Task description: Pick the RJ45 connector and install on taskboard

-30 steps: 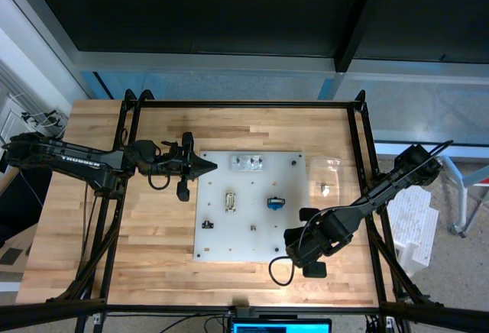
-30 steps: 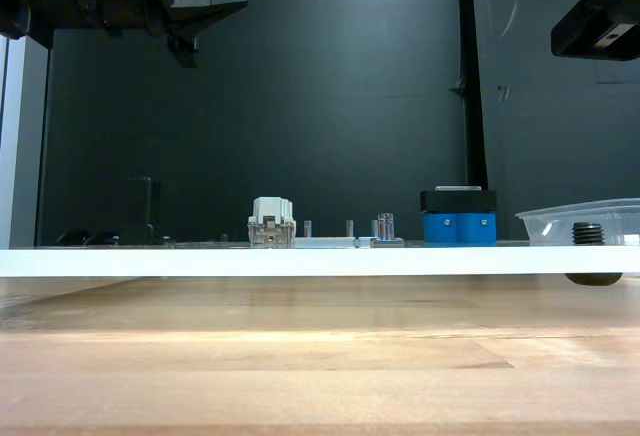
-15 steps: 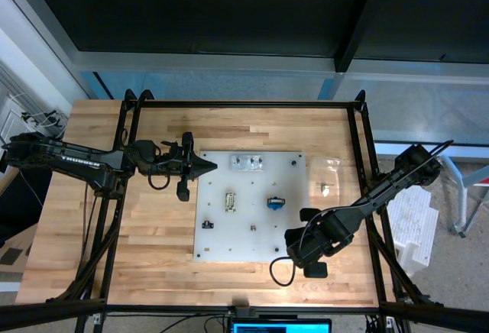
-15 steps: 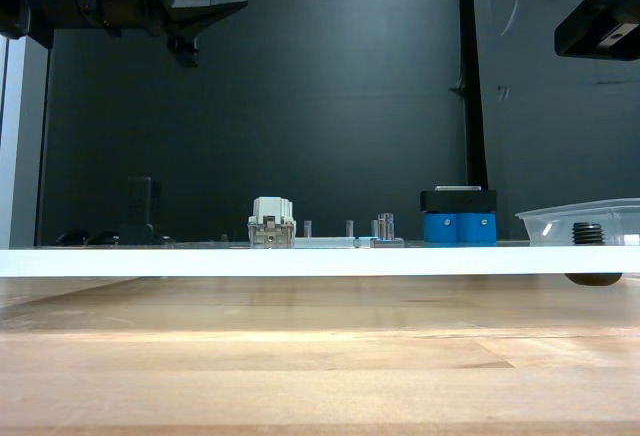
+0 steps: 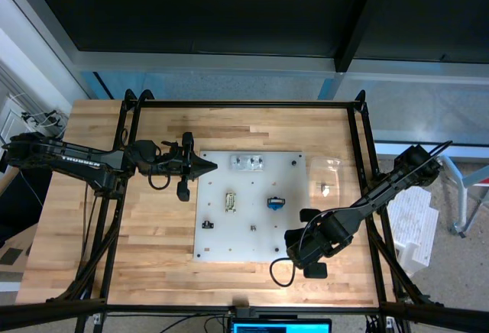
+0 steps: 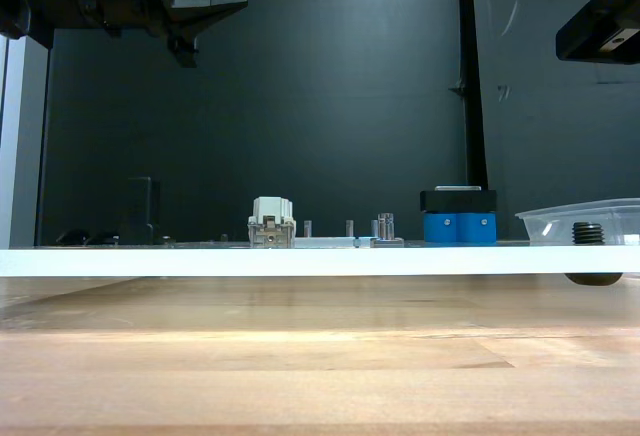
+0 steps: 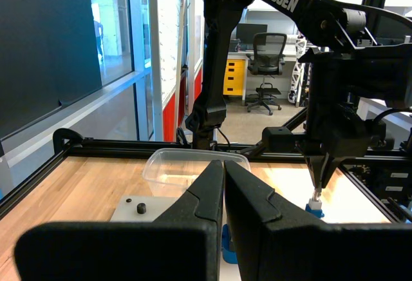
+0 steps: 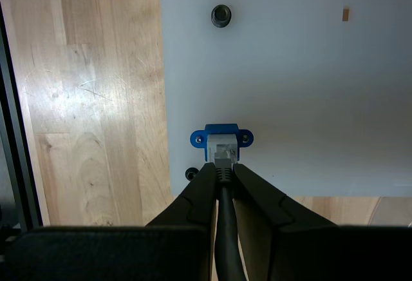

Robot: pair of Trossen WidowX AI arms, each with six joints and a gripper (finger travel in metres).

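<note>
right gripper pinching rj45 connector on taskboard, hidden from high view, left gripper closed, aloft

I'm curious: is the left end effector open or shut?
Shut: the left end effector's fingers touch, raised at the taskboard's left edge. The right end effector grips the RJ45 connector on it.

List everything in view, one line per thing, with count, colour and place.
taskboard: 1, white, table centre
RJ45 connector: 1, blue with pale plug, near edge of taskboard
blue fitting: 1, blue and black, mid-board
beige fitting: 1, beige, left of blue fitting
metal fitting: 1, silver, far edge of board
clear tray: 1, clear, right of board
whitish lump: 1, whitish, inside tray
table: 1, light wood
left hand: black, shut, raised at board's far-left corner
right hand: black, shut on RJ45 connector
</note>
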